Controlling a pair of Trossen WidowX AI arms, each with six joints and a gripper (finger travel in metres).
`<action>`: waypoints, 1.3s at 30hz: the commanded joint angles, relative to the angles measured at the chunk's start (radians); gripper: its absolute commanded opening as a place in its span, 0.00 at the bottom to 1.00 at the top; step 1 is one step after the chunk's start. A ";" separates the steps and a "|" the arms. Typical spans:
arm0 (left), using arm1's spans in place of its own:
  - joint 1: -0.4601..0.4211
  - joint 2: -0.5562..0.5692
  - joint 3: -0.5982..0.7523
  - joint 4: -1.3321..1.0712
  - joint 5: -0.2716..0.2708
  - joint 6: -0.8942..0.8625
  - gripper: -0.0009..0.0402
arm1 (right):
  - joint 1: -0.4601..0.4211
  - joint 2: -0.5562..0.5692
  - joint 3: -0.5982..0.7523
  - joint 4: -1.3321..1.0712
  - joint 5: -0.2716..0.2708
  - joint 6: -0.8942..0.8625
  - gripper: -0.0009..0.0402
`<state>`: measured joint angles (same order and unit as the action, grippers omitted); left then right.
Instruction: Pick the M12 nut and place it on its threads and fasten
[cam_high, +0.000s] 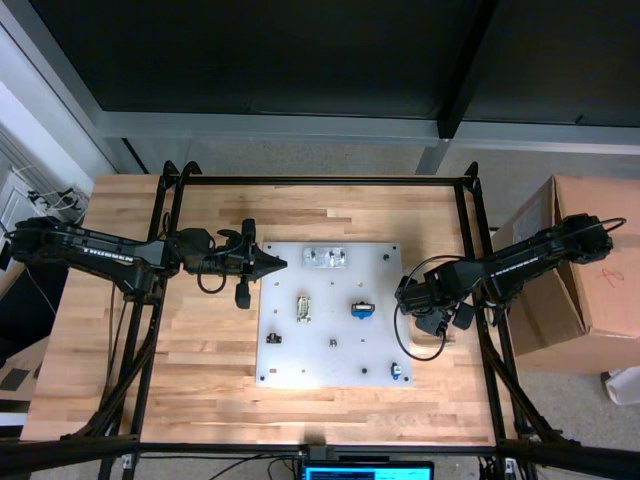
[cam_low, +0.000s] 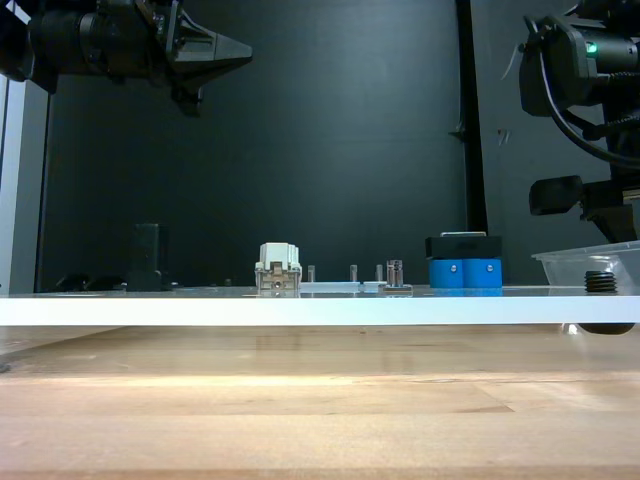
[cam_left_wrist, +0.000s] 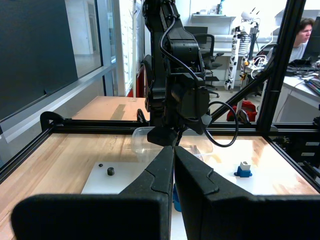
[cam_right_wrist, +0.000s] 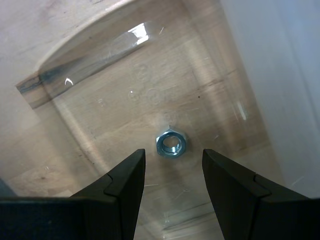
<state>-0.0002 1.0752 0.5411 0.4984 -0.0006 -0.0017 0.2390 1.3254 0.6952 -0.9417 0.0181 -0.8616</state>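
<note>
**A:** Where is the nut (cam_right_wrist: 171, 143), and which way does it face?

**B:** It lies free on the floor of the clear tray (cam_right_wrist: 125, 90), flat on one face. Its bore points straight up at the right wrist camera, so you look down through the threaded hole. Nothing touches it.

**A:** So it's not on its stud?

**B:** No. In the low view the stud (cam_low: 600, 283) stands at the right edge of the frame with its black ribs bare. The tray wall shows behind it.

**A:** What is the right gripper doing?

**B:** The right gripper (cam_right_wrist: 173, 153) hangs over the nut and points down into the tray. Its fingers (cam_right_wrist: 125, 185) are spread apart, one on each side of the nut, and touch neither the nut nor each other.

**A:** And the arm's pose?

**B:** In the high view the right arm (cam_high: 530, 250) comes in from the right of the frame, slanting toward the lower left. Its wrist bends down over the tray, just beside the right edge of the white board (cam_high: 330, 372).

**A:** And the left side?

**B:** The left arm (cam_high: 100, 250) stretches nearly level from the left of the frame across the table (cam_high: 200, 380). The left gripper (cam_high: 283, 264) points right, with its tip over the board's far left part. It shows high up in the upper left of the low view, well above the board.

**A:** How are its fingers?

**B:** The left wrist view shows its fingers (cam_left_wrist: 160, 175) pressed together, with nothing between them.
</note>
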 joint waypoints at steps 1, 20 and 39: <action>0.000 0.000 0.000 0.000 0.000 0.000 0.02 | 0.002 0.018 0.000 0.005 -0.001 0.000 0.41; 0.000 0.000 0.000 0.000 0.000 0.000 0.02 | 0.003 0.058 -0.040 0.081 -0.002 0.000 0.40; 0.000 0.000 0.000 0.000 0.000 0.000 0.02 | 0.003 0.058 -0.054 0.110 -0.014 0.000 0.28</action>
<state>-0.0002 1.0752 0.5411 0.4984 -0.0006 -0.0017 0.2420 1.3830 0.6437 -0.8364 0.0078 -0.8616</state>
